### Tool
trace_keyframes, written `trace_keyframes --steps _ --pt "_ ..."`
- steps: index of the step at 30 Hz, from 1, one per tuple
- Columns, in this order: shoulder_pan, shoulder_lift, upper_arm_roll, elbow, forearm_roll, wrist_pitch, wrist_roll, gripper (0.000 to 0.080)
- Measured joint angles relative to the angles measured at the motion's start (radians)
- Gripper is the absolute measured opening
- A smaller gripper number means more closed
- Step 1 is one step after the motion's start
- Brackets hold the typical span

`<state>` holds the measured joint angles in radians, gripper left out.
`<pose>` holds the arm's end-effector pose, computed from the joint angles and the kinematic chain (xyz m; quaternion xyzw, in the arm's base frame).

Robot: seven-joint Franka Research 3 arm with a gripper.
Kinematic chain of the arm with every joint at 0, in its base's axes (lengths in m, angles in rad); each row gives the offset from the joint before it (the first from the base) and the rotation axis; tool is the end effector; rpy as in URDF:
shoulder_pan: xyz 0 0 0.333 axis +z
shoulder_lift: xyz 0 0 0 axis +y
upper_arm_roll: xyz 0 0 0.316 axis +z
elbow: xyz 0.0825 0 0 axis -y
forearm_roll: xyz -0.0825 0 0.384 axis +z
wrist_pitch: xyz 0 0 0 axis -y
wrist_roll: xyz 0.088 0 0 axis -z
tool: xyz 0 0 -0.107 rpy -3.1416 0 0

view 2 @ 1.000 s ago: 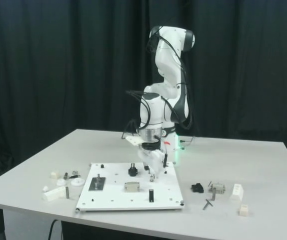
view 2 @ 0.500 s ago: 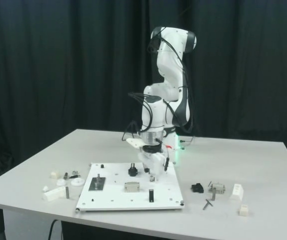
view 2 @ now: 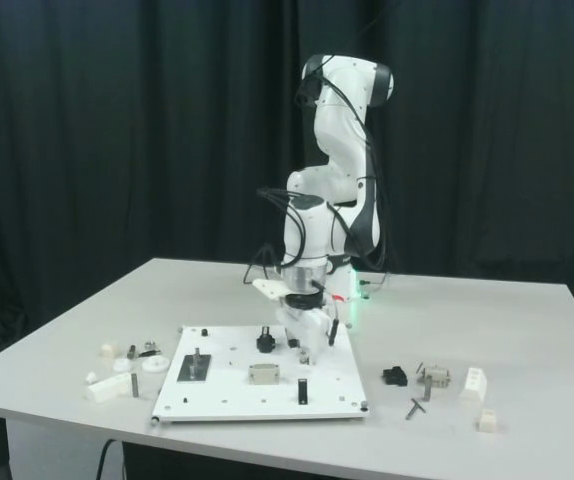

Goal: Remove BNC.

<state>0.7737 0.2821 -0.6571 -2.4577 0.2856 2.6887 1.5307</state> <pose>0.4820 0.0354 0.2109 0.6784 -0.7342 0.0255 0.0048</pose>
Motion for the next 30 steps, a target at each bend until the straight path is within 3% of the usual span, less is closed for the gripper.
trace_keyframes --steps 14,15,19,20,25,26,30 --pt "-0.055 0.002 0.057 0.001 -0.024 0.015 -0.003 0.08" --pt "-0.059 0.002 0.061 0.001 -0.024 0.016 -0.003 0.0542" --pt "-0.072 0.002 0.075 0.002 -0.024 0.017 -0.003 0.0542" --pt "-0.074 0.002 0.077 0.002 -0.024 0.017 -0.003 0.0368" --pt "-0.085 0.002 0.087 0.002 -0.025 0.017 -0.003 0.0368" --pt "-0.087 0.002 0.087 0.001 -0.028 0.015 -0.003 0.0192" --pt "-0.09 -0.002 0.089 0.0 -0.035 0.012 -0.005 0.0192"
